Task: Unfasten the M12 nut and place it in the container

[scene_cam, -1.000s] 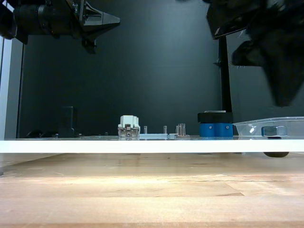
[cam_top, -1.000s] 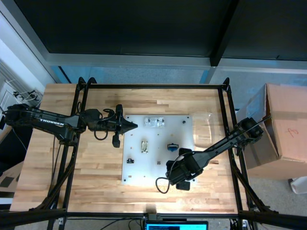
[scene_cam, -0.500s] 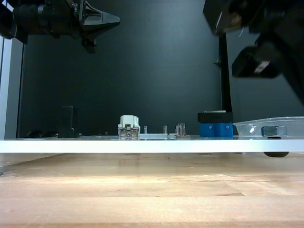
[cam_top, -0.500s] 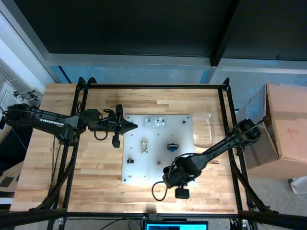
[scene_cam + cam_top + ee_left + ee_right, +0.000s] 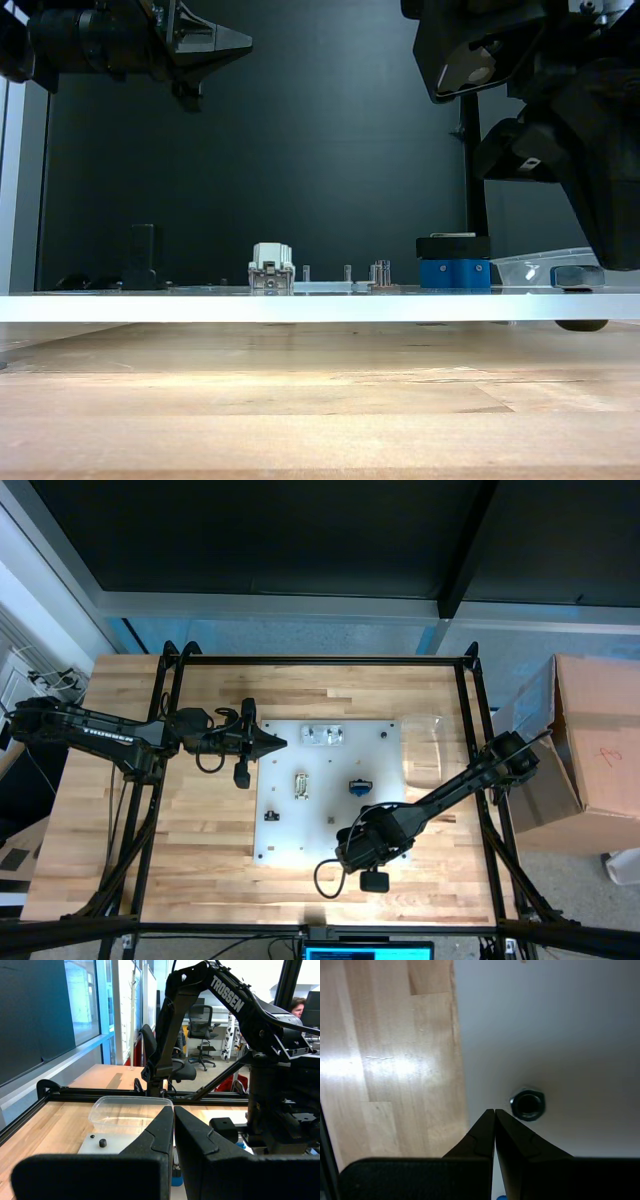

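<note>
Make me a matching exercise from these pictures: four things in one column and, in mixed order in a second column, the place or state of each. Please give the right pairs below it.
Things
1. M12 nut
2. left gripper
3. right gripper
4. container

Places and states
A. shut, held high over the board's left side
B. clear, standing on the table by the board's far right corner
C. sitting on the white board, in no gripper
D. shut on nothing, tips pointing down just beside the nut

Pairs: 1-C, 2-A, 3-D, 4-B
</note>
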Controlling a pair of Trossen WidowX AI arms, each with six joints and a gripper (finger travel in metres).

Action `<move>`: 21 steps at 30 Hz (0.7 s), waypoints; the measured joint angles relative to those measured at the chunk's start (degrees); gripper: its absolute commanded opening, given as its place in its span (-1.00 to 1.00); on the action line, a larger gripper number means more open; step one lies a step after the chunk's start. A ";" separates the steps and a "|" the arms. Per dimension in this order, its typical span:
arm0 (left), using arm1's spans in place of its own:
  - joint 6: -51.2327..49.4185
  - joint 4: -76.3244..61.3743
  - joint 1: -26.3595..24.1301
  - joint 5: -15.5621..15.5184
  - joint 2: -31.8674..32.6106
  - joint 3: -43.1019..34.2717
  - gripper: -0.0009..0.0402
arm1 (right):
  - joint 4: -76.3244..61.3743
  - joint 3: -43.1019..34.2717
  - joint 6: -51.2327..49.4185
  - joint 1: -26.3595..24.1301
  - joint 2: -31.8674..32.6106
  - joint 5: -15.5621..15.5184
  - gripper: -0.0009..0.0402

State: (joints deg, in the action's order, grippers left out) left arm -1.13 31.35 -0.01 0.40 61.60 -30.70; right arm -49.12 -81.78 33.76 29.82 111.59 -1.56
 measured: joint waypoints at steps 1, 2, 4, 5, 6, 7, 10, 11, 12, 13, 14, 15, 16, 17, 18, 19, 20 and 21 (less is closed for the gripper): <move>-0.02 -0.02 0.00 -0.02 0.00 0.00 -0.96 | -0.33 0.04 0.00 0.00 0.00 0.50 -0.96; 0.00 0.00 0.00 -0.02 0.00 -0.02 -0.96 | -0.57 0.09 0.02 0.00 0.00 0.52 -0.96; -0.02 -0.02 0.00 -0.02 0.00 0.00 -0.96 | -0.59 0.22 0.02 -0.02 0.00 0.57 -0.96; -0.02 0.00 0.00 0.00 0.00 -0.02 -0.96 | -0.74 0.24 0.02 -0.02 0.00 0.57 -0.96; -0.02 0.00 0.00 0.00 0.00 -0.02 -0.96 | -0.81 0.33 0.02 -0.04 0.00 0.57 -0.96; 0.00 0.00 0.00 0.00 0.00 -0.02 -0.96 | -0.83 0.35 0.00 -0.09 0.00 0.52 -0.96; 0.00 0.00 0.00 0.00 0.00 -0.02 -0.96 | -0.83 0.46 0.00 -0.09 0.00 0.70 -0.96; -0.02 0.00 0.00 0.00 0.00 -0.02 -0.96 | -0.85 0.52 0.00 -0.09 0.00 0.81 -0.96; 0.00 0.00 0.00 0.00 0.00 -0.02 -0.96 | -0.83 0.61 0.00 -0.09 0.00 0.94 -0.96; 0.00 0.00 0.00 0.00 0.00 -0.02 -0.96 | -0.83 0.66 0.00 -0.09 0.00 1.18 -0.96; 0.00 -0.02 0.00 0.00 0.00 -0.02 -0.96 | -0.83 0.66 0.00 -0.09 0.00 1.33 -0.96; 0.00 -0.02 0.00 -0.02 0.00 0.00 -0.96 | -0.83 0.66 0.00 -0.09 0.00 1.38 -0.96; 0.00 0.00 0.00 0.00 0.00 -0.02 -0.96 | -0.83 0.66 0.00 -0.11 0.00 1.38 -0.96; 0.00 0.00 0.00 0.00 0.00 -0.02 -0.96 | -0.87 0.66 -0.02 -0.15 -0.02 1.44 -0.96; -0.02 0.00 0.00 -0.02 0.00 0.00 -0.96 | -1.20 0.66 -0.04 -0.20 -0.11 2.14 -0.96; -0.02 -0.02 0.00 -0.02 0.00 0.00 -0.96 | -2.10 0.68 0.17 -0.20 -0.26 4.26 -0.96; 0.00 0.00 0.00 0.00 0.00 -0.02 -0.96 | -3.58 0.68 1.22 -0.15 -0.50 7.98 -0.96; 0.00 -0.02 0.00 -0.02 0.00 -0.02 -0.96 | -4.72 0.59 2.82 -0.09 -0.79 12.76 -0.96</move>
State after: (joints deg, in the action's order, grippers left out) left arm -1.13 31.33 -0.01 0.38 61.60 -30.72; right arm -53.84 -81.19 36.58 29.74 110.80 11.20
